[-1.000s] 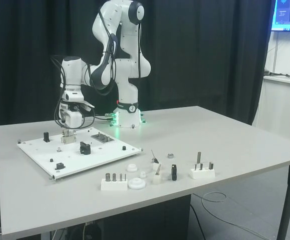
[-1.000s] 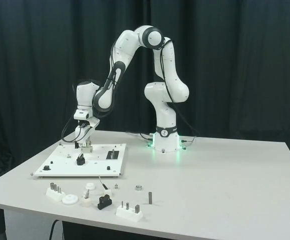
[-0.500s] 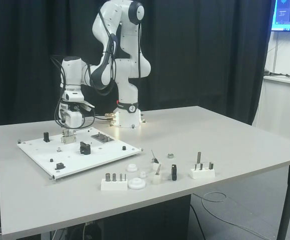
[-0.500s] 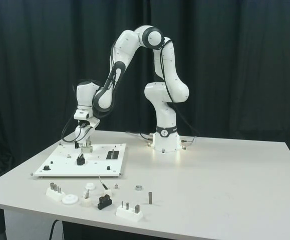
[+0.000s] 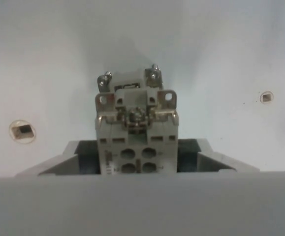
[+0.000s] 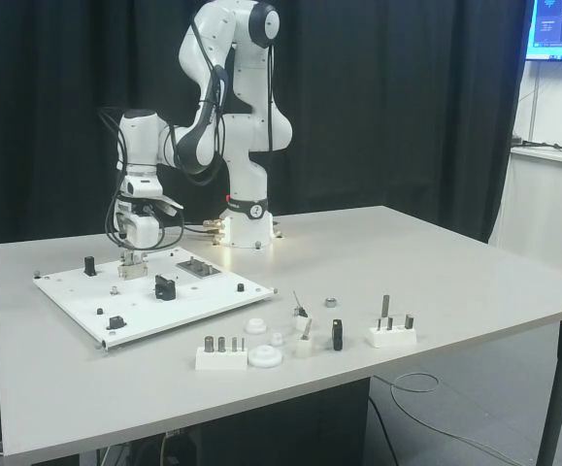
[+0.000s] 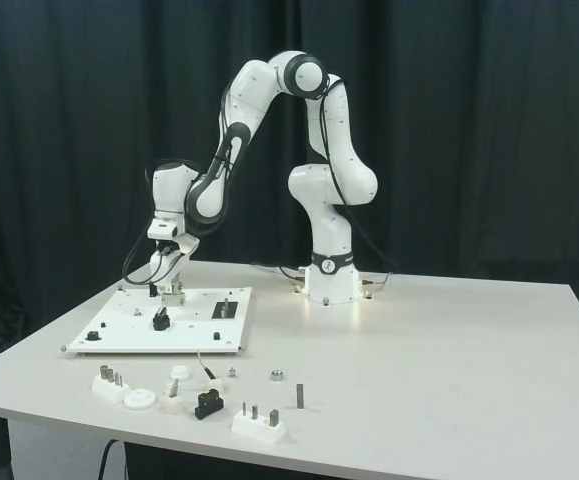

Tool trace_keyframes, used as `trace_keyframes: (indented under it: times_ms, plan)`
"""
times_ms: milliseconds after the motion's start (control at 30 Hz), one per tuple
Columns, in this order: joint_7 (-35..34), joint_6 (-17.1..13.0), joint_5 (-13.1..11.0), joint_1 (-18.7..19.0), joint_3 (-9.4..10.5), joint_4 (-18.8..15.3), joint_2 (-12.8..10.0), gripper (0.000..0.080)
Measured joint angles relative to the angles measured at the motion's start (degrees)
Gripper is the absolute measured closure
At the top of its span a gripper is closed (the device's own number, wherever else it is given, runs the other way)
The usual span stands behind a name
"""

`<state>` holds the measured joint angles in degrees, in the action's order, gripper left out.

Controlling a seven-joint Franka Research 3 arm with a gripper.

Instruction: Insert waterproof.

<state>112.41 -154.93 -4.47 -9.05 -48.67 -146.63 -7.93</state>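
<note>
The arm (image 6: 213,87) reaches down over the white board (image 6: 145,291) on the table (image 6: 407,262), with the gripper (image 6: 131,254) low at the grey connector (image 5: 136,132), which sits upright on the board; whether the claw is gripping it, I cannot tell. Main risk, as judged: if the connector is not fully seated or sits slightly skewed in its socket, further downward push could jam it. A sideways pull on retreat could tip it out.

A robotics lab: black curtains (image 7: 469,120) hang behind the grey table (image 6: 436,252), a white arm (image 7: 319,180) is bolted on it, and a wall screen (image 6: 559,29) sits upper right.
</note>
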Motion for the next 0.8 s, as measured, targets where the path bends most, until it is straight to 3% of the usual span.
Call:
trace_keyframes:
  times_ms: [800]
  plan:
    - [0.0,0.6,0.0,0.3,-0.25,0.0,0.1,0.0489]
